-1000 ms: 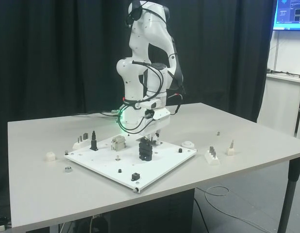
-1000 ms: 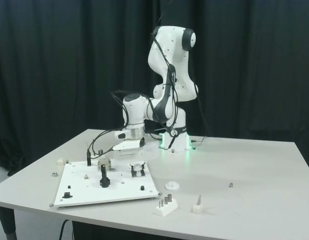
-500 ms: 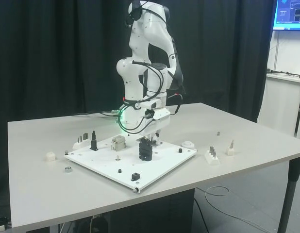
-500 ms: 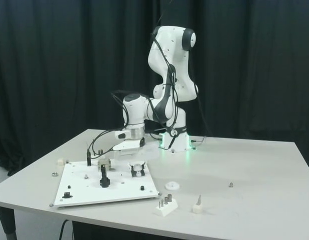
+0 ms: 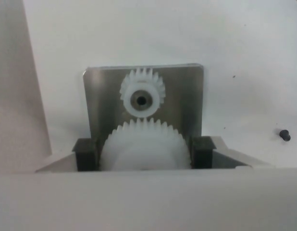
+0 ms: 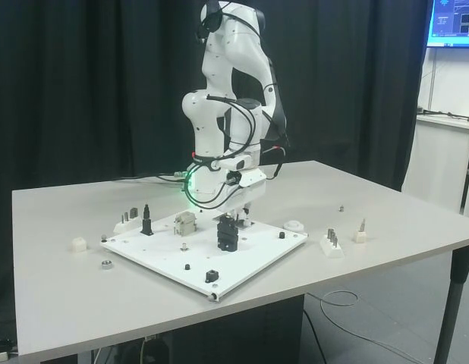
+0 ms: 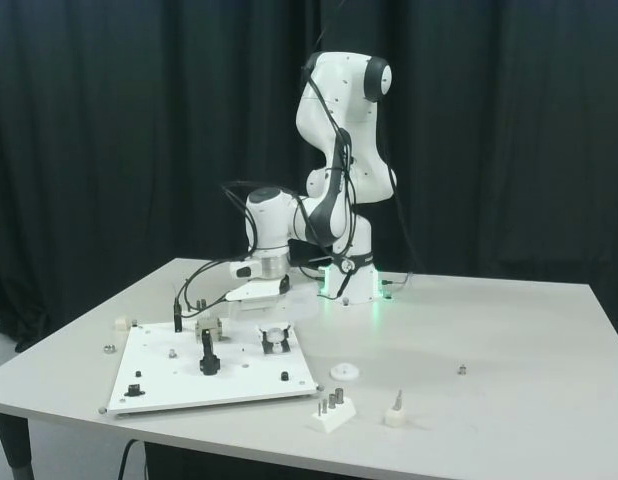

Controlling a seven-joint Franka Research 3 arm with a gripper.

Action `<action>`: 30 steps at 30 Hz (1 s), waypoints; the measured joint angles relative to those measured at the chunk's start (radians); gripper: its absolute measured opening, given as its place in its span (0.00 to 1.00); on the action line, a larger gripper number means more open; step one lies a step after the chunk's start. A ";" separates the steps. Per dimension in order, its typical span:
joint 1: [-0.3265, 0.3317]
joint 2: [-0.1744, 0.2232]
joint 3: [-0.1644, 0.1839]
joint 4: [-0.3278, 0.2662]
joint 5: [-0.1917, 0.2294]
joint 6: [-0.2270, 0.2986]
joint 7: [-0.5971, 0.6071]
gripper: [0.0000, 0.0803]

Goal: Insert medium gear.

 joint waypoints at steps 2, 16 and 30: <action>-0.001 0.001 0.000 -0.001 0.000 -0.001 0.000 0.49; 0.000 0.026 0.010 0.000 0.005 0.016 0.000 0.49; 0.000 0.030 0.012 0.000 0.005 0.020 0.000 0.49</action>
